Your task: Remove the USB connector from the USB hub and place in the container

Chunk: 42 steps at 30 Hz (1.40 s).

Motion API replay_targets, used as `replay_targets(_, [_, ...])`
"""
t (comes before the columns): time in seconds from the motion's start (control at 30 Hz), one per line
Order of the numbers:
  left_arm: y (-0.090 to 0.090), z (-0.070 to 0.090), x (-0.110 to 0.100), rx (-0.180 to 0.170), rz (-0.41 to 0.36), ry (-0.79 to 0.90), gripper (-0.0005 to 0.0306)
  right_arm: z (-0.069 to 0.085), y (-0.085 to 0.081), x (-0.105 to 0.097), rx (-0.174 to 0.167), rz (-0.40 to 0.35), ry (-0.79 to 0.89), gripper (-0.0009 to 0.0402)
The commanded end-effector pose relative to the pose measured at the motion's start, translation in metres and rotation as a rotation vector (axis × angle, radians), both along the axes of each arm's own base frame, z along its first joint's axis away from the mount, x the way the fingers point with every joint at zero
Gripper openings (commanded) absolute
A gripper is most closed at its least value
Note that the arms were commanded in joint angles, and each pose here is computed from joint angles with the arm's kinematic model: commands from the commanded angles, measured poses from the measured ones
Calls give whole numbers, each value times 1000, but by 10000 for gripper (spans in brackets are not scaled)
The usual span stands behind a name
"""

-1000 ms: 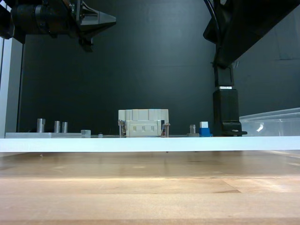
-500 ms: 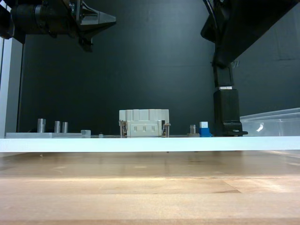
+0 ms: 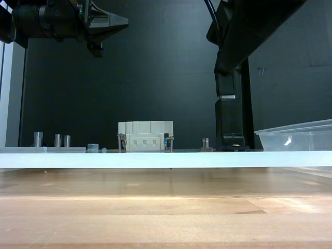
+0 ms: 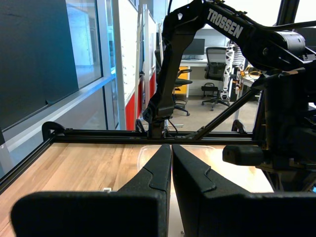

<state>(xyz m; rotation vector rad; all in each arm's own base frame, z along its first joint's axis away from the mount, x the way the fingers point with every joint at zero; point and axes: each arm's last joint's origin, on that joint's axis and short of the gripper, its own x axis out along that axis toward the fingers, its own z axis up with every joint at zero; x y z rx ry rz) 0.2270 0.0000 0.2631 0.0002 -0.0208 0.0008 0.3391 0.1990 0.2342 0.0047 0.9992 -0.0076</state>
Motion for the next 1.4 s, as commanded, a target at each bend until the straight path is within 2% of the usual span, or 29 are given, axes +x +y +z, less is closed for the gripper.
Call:
replay_targets(0.03, [0,0,0,0,0,0,1,0,0,-6,2,1,12,0])
replay_targets(0.3, [0,0,0,0,0,0,1,-1,4,-20,11,-27,-35,0])
replay_targets(0.47, [0,0,0,0,0,0,1,-6,7,-28,41,-37,-81,0])
replay_targets(0.6, [0,0,0,0,0,0,1,-7,9,-36,46,-47,-112,0])
replay_targets(0.9, [0,0,0,0,0,-1,1,0,9,-42,61,-18,-96,0])
replay_targets(0.97, [0,0,0,0,0,0,1,2,8,-42,55,-10,-86,0])
replay_targets(1.13, [0,0,0,0,0,0,1,6,6,-36,7,28,-36,0])
replay_targets(1.4, [0,0,0,0,0,0,1,3,5,-30,19,70,13,0])
